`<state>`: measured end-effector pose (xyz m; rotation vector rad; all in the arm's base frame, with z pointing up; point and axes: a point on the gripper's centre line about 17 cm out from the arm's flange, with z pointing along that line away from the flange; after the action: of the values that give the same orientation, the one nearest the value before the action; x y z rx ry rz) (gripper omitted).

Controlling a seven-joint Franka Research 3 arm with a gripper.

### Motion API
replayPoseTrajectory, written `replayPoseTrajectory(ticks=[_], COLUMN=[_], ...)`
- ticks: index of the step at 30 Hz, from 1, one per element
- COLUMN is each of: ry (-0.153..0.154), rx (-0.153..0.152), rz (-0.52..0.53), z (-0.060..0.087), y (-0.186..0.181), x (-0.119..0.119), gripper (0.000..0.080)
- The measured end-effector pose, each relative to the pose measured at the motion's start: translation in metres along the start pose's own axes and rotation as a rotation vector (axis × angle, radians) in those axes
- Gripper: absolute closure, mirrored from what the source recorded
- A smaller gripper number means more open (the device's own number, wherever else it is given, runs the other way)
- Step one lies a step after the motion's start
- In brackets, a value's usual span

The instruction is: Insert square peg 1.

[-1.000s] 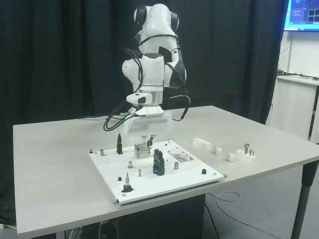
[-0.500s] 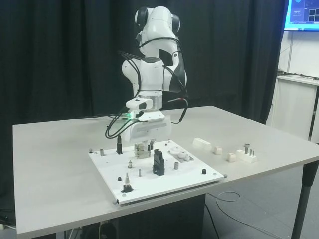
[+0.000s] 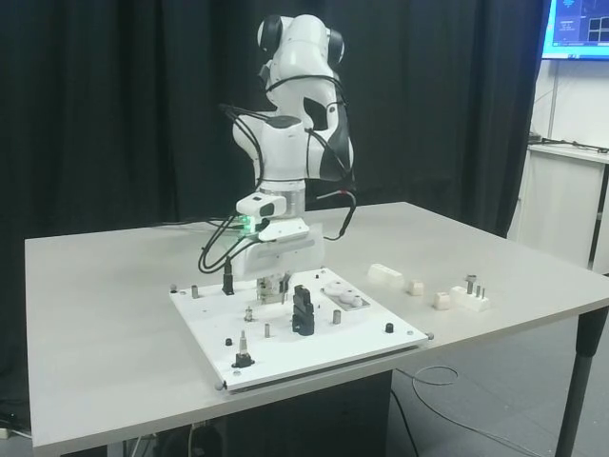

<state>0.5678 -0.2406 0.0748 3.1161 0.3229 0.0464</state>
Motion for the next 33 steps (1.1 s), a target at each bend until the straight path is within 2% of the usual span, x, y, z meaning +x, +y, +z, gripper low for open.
replayPoseTrajectory(ticks=[11,33], ry=[-0.007,-0.020], rx=[0.014,0.038], rz=[0.018,0.022], z=[0.0091,0.0102], y=[-0.0022,-0.0089], x=[-0.0036,-0.0057], gripper=[0.0767,0.0768])
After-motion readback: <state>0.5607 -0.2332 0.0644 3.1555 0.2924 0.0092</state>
